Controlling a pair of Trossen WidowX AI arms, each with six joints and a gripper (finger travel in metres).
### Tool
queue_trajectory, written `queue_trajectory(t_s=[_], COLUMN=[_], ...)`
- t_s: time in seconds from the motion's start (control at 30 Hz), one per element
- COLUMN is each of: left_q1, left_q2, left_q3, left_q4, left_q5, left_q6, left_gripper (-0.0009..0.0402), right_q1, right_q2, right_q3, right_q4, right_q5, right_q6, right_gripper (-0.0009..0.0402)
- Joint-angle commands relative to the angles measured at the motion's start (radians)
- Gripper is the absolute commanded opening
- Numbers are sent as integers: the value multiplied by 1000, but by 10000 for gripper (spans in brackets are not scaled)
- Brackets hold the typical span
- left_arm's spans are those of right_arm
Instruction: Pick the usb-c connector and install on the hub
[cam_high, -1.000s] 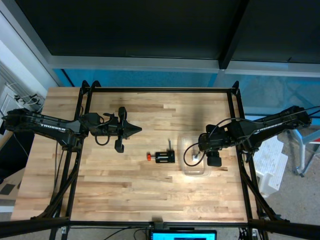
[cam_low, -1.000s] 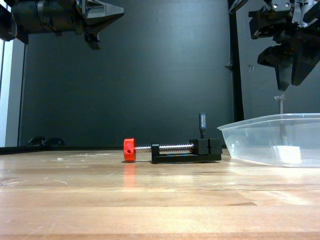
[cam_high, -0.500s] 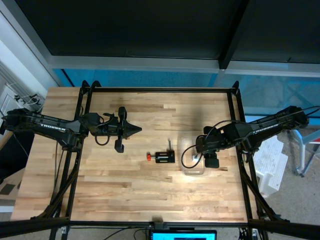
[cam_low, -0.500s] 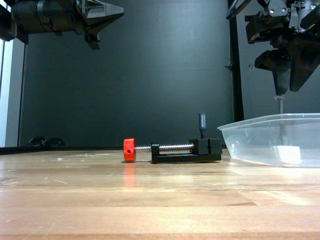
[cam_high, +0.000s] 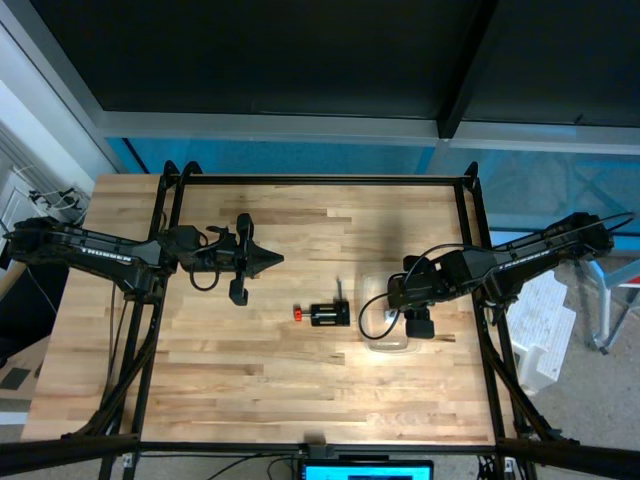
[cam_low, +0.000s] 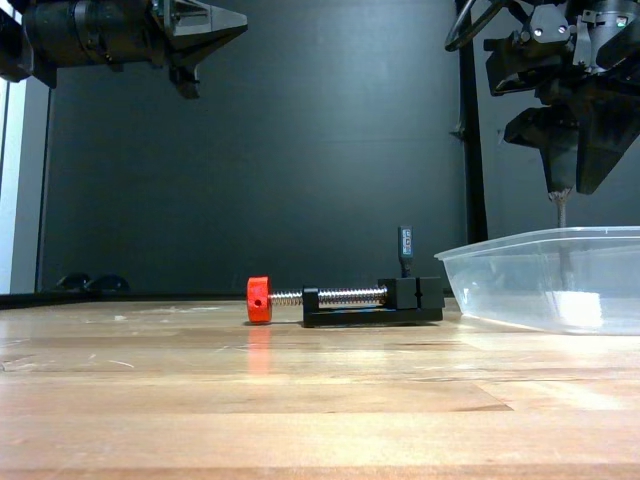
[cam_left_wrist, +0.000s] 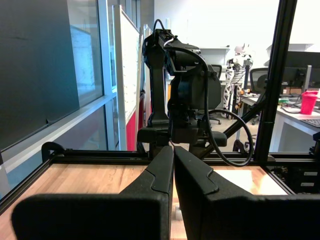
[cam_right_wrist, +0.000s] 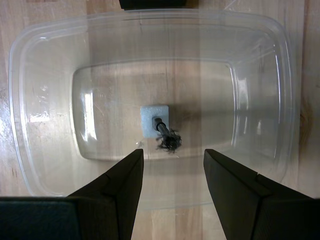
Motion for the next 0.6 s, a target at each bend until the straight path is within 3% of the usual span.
queue_trajectory(t_s=[0.03, 0.6], left_q1=[0, 0], left_q2=[0, 0], left_q3=[0, 0], left_q4=[0, 0], left_q5=[0, 0], left_q6=[0, 0], left_gripper=[0, 0], right_q1=[3, 13], right_q2=[2, 42], right_q3=[0, -2], right_q4=[6, 45], right_q5=[0, -1], right_q6=[1, 3], right_gripper=[167, 137])
